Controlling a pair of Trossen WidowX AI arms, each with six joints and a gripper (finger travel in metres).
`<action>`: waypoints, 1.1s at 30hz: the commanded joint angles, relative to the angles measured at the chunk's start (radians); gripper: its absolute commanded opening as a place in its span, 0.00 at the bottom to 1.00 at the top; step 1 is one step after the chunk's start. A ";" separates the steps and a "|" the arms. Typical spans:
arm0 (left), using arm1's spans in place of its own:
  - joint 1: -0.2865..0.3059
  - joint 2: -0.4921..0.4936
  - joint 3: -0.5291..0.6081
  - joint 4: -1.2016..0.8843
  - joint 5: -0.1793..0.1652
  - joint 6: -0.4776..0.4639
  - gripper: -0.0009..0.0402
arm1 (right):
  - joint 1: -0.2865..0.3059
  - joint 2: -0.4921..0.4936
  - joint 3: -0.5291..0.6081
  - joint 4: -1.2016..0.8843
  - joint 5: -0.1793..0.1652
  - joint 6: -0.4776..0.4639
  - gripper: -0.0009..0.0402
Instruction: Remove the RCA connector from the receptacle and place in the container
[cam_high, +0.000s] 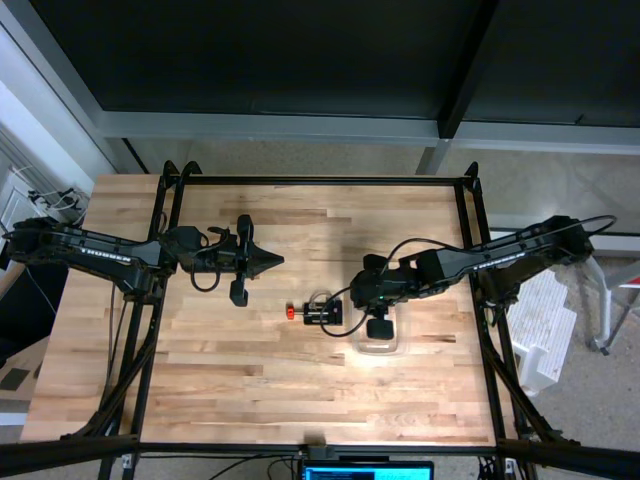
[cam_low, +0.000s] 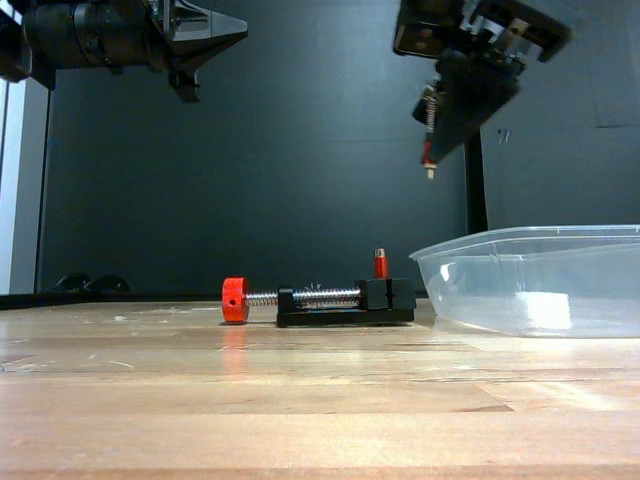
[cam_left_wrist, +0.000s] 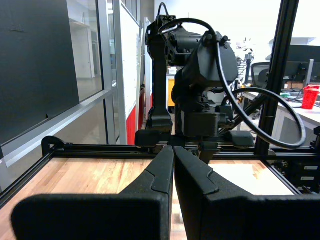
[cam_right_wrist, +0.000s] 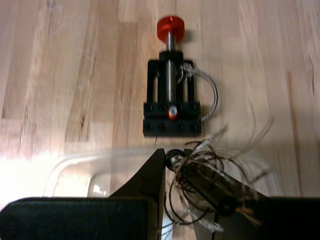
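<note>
Right tool (cam_low: 445, 135) high in air, pinching slim dark RCA connector (cam_low: 428, 152) with reddish part, over rim of clear plastic rectangular container (cam_low: 520, 285). Small black block receptacle (cam_low: 345, 298) on wooden tabletop (cam_low: 300, 400), just beside container. Left tool (cam_left_wrist: 173, 152) pressed together, raised, well apart.

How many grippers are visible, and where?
2. The left gripper hangs high over the table's left part; the right gripper holds the RCA connector above the container.

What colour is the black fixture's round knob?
Red knob, best in right wrist view. Right gripper holds dark plug over clear tub; left gripper parked high.
</note>
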 joint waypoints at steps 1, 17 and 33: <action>0.000 0.000 0.000 0.000 0.000 0.000 0.02 | 0.002 -0.035 -0.050 0.001 0.000 0.006 0.02; 0.000 0.000 0.000 0.000 0.000 0.000 0.02 | 0.008 -0.120 -0.233 0.001 0.001 0.057 0.02; 0.000 0.000 0.000 0.000 0.000 0.000 0.02 | 0.008 -0.120 -0.278 0.005 0.005 0.057 0.10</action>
